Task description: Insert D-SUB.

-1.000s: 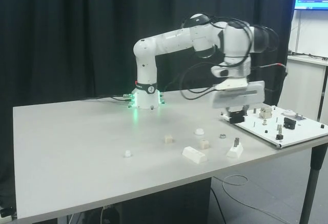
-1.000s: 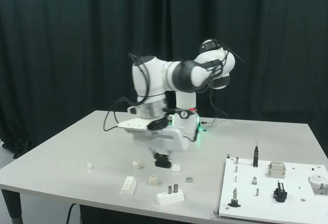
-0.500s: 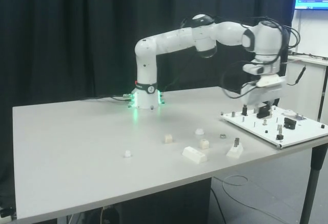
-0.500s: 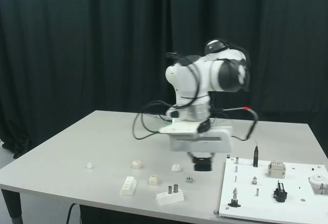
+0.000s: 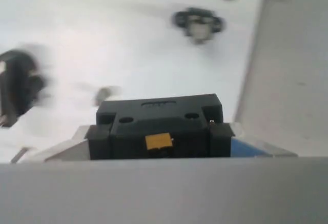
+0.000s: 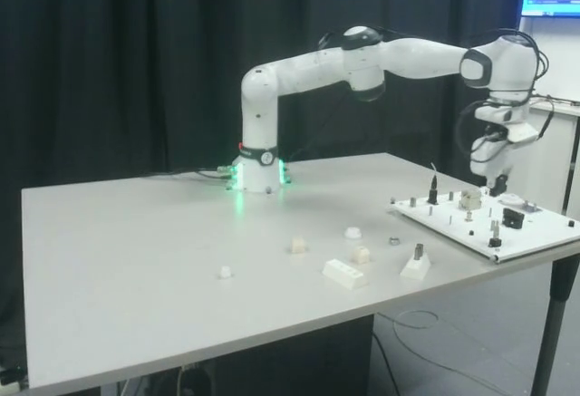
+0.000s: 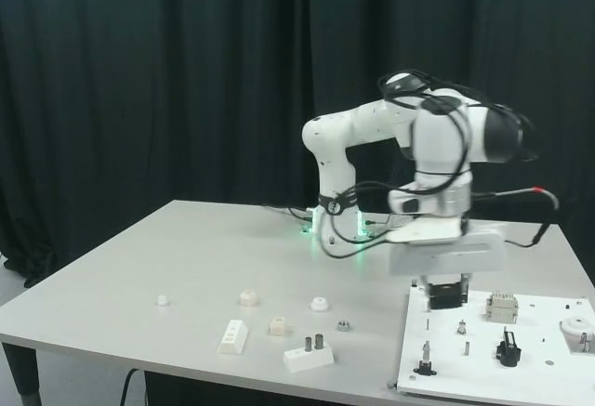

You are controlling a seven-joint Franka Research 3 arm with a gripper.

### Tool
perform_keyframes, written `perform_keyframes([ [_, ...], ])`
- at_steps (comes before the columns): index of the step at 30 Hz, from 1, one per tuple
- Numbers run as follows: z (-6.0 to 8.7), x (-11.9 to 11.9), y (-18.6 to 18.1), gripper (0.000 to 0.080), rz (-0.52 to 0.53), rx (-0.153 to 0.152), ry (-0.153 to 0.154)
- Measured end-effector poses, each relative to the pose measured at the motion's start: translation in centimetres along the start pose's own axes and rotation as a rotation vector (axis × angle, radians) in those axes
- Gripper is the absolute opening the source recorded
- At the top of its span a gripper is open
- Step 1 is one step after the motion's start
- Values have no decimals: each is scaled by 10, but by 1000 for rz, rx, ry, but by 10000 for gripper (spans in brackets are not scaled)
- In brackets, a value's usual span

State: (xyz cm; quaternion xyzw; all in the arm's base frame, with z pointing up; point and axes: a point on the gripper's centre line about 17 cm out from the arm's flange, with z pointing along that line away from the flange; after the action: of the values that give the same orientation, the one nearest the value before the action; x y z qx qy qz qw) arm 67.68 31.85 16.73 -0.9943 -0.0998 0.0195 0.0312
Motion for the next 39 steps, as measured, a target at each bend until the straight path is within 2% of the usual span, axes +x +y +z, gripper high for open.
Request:
perform_keyframes([
  [4,0,-3,-28,386,-112,-23,2],
  [9,1,-8,-51,386,-164,-56,4],
  [15,6,-16,-62,386,-190,-98,-6],
  [21,17,-17,-71,386,-245,-111,-4],
  [28,26,-10,-82,386,-331,-115,23],
  [30,28,-9,-86,386,-384,-117,27],
  [39,30,-10,-102,386,-752,-142,22],
])
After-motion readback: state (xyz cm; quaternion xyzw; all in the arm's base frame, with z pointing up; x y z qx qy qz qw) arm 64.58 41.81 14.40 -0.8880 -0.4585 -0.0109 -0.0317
